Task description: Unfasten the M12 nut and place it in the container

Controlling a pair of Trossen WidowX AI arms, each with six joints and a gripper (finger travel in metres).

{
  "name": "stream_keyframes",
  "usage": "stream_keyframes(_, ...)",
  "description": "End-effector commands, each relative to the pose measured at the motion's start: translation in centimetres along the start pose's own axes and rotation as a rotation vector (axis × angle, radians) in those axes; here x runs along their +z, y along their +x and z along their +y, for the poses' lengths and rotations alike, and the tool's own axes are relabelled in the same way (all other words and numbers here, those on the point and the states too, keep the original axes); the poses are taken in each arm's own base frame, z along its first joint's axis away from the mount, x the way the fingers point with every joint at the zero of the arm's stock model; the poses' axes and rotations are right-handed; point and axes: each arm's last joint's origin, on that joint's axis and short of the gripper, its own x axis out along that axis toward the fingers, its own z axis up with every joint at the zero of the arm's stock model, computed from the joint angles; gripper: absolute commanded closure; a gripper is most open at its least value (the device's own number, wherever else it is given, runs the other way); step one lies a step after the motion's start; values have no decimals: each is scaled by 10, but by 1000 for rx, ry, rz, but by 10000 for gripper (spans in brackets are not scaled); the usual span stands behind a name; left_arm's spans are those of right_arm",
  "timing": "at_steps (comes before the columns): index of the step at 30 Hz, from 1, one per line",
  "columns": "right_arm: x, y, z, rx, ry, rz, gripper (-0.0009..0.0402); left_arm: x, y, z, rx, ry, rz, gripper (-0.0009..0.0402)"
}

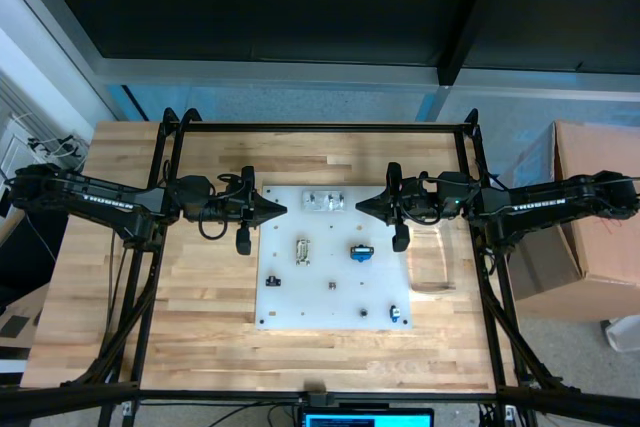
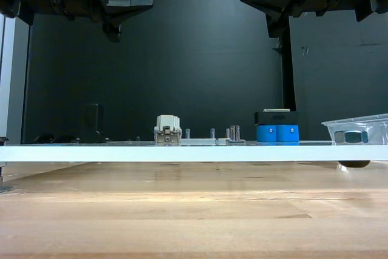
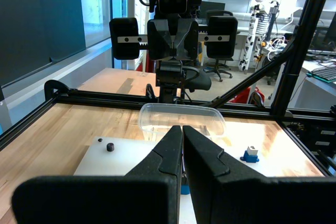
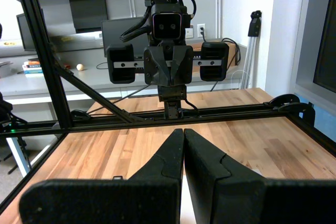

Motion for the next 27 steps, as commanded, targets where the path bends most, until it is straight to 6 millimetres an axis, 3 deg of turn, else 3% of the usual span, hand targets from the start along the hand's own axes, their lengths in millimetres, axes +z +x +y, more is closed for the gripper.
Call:
stream_keyframes(1,0,0,0,1,0,0,393,0,0,0,1,0,0,393)
stream_keyframes(13,1,1,2,5,14,41,393,0,0,0,1,0,0,393)
stream_keyframes(20,7,10,19,39,1,395,393,0,0,0,1,0,0,393)
stream_keyframes(27,12,27,50,79,24,759,393,0,0,0,1,0,0,393)
